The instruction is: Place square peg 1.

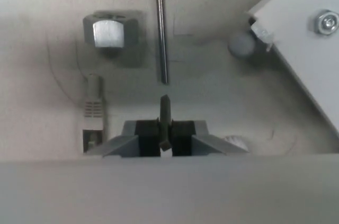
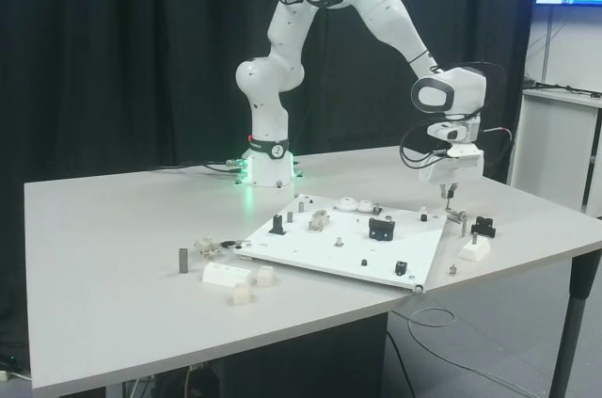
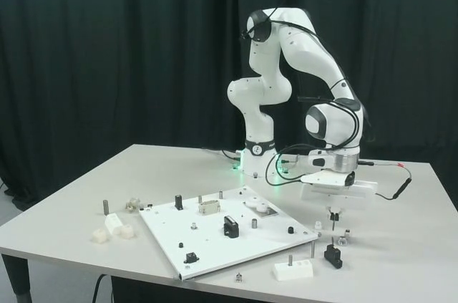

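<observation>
Tool [image 1: 165, 135] clamped on square peg [image 1: 165, 121], fingers [image 1: 144, 138] pressed vs. its two flat sides. Peg = slim dark bar w/ square section, matte, sharp edges. Long axis vertical, lower end pointing down at the bench [image 2: 113, 229]; seen in 2nd room view hanging below the tool [image 3: 334, 214], clear of the surface.

Location: off the right edge of the white board [image 2: 310, 252], over bare grey bench, near the board's far-right corner.

Under the tool in wrist view: thin round metal rod [image 1: 161, 36], smooth, shiny, lying flat; hex nut [image 1: 109, 30], faceted metal, beside it; grey cable plug [image 1: 93, 115], ribbed plastic, w/ thin wire. Board corner w/ bolt [image 1: 325, 21] + washer in view, round grey foot [image 1: 241, 44] under it.

Arm [image 2: 376, 12]: white, glossy, smooth rounded links, green light at base.
</observation>
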`<control>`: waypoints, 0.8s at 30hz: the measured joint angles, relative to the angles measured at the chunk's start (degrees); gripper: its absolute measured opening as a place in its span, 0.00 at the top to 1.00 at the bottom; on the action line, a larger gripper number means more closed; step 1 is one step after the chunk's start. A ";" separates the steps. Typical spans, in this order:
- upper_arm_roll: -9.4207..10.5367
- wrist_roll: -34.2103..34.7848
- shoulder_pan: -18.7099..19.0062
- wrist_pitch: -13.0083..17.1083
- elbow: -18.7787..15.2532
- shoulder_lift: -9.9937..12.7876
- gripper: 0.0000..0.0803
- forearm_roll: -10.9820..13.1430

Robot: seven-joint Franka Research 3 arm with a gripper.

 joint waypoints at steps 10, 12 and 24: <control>0.06 1.41 0.37 0.94 0.11 0.93 0.95 0.47; 0.07 1.57 0.44 1.12 0.18 1.15 0.95 0.72; 0.12 2.05 0.95 2.77 0.23 2.34 0.95 1.69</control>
